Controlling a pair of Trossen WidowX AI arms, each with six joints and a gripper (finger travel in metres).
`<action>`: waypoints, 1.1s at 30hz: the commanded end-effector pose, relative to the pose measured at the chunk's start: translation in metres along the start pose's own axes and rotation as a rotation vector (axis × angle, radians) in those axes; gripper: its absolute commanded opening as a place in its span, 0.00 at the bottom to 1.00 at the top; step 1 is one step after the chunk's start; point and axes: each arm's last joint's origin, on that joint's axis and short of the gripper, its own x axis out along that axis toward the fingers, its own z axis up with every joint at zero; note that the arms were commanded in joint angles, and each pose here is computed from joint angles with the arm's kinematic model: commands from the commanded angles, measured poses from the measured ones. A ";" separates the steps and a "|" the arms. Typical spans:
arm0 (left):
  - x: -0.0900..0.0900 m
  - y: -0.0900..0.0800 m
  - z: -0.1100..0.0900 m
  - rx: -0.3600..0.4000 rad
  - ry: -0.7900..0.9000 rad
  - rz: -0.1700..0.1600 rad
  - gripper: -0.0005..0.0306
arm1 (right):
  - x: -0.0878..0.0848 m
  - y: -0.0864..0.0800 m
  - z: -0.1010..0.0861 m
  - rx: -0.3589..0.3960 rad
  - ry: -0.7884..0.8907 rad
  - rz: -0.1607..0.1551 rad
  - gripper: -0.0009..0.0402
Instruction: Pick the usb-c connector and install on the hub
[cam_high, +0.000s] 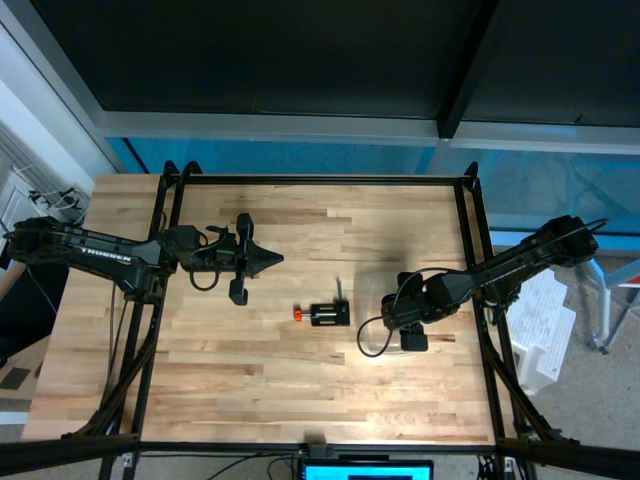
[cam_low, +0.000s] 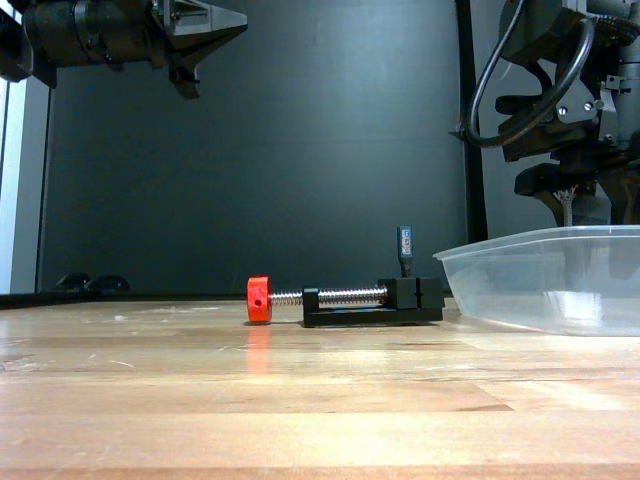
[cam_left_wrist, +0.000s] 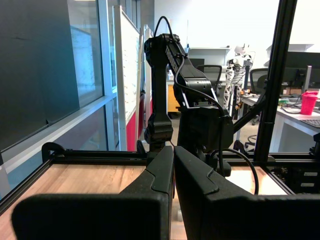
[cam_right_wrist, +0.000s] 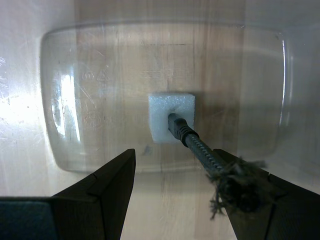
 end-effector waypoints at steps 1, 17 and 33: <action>0.000 0.000 0.000 0.000 0.000 0.000 0.02 | -0.001 0.000 0.000 -0.005 -0.001 0.000 0.54; 0.000 0.000 0.000 0.000 0.000 0.000 0.02 | -0.052 -0.008 0.002 -0.007 -0.029 -0.008 0.54; 0.000 0.000 0.000 0.000 0.000 0.000 0.02 | -0.075 -0.013 -0.001 -0.008 -0.025 -0.009 0.54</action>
